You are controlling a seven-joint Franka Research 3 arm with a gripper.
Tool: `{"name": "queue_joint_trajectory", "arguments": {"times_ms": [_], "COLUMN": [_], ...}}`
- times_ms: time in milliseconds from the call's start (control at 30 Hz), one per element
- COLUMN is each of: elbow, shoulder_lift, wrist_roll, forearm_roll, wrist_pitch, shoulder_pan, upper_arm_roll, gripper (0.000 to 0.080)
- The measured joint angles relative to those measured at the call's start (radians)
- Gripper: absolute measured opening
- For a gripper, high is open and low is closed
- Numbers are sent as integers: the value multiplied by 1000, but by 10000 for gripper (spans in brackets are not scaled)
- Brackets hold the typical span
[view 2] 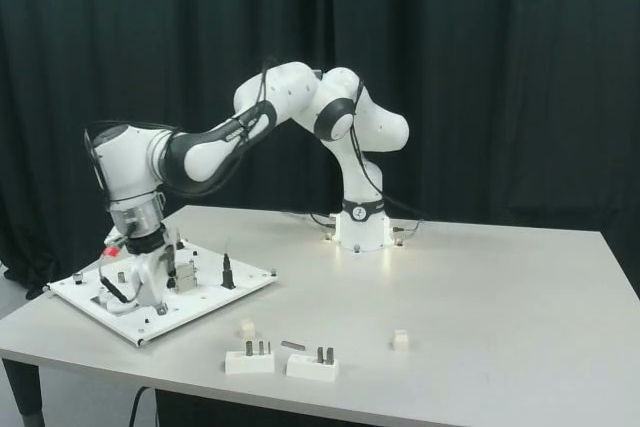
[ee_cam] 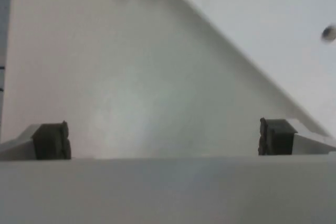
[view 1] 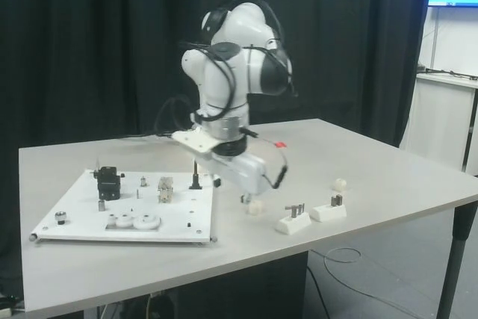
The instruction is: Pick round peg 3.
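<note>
Black curtains (view 2: 480, 67) behind grey table (view 2: 500, 287).

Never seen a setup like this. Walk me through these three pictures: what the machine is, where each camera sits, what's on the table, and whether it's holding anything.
The machine is a white robot arm bolted on a grey table. Two pictures come from cameras in the room; the third looks down from the arm's wrist past its two black fingertips. Its pincer is open and holds nothing, hovering over a white board that carries small parts, such as white gears and a black upright peg. Apart from the board on the table stand two white blocks holding small grey pegs, with two small white pieces nearby.
</note>
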Motion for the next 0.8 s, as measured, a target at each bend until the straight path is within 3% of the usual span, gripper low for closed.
{"name": "queue_joint_trajectory", "arguments": {"times_ms": [567,800], "elbow": [-45,-68], "shoulder_lift": [0,-4], "wrist_roll": [177,245], "forearm_roll": [-28,-65], "wrist_pitch": [22,55], "shoulder_pan": [145,192], "upper_arm_roll": [0,10], "gripper": [800,800]}}
